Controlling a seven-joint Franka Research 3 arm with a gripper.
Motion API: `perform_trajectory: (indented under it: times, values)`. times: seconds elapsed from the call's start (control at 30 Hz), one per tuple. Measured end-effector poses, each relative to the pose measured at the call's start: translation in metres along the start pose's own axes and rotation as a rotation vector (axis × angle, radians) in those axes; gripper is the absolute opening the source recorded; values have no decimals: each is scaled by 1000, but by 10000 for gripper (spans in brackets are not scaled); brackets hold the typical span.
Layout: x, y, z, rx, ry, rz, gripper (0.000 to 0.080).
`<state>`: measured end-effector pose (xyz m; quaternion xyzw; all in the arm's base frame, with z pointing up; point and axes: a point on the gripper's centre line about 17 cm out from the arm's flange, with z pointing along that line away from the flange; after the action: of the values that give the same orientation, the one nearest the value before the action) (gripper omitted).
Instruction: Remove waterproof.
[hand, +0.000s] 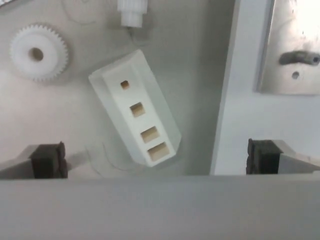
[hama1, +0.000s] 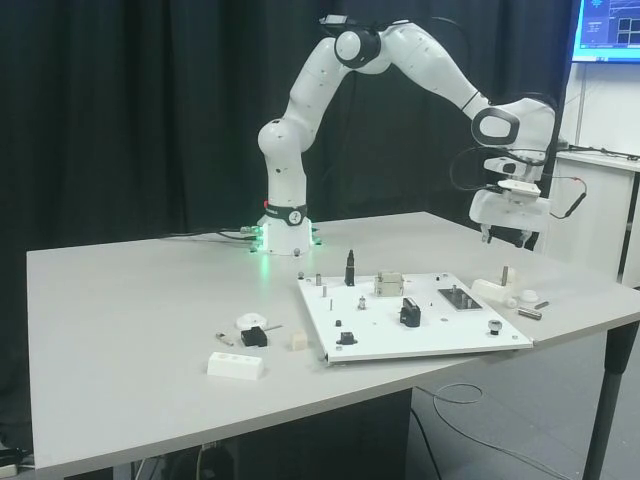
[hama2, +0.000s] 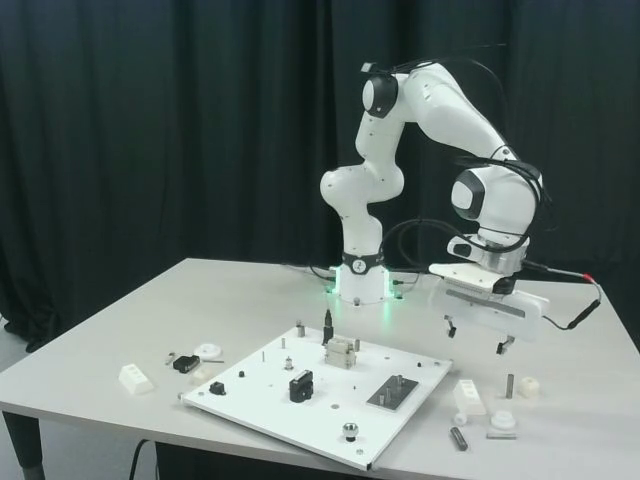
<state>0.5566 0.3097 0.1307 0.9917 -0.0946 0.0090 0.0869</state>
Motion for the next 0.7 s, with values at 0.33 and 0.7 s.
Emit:
perform_trajectory:
  times: [0.33, 0.7]
  values:
    - [1, 4, 1, 2, -3, -270, 800]
    - [-7, 44, 7, -2, -66, -392, 800]
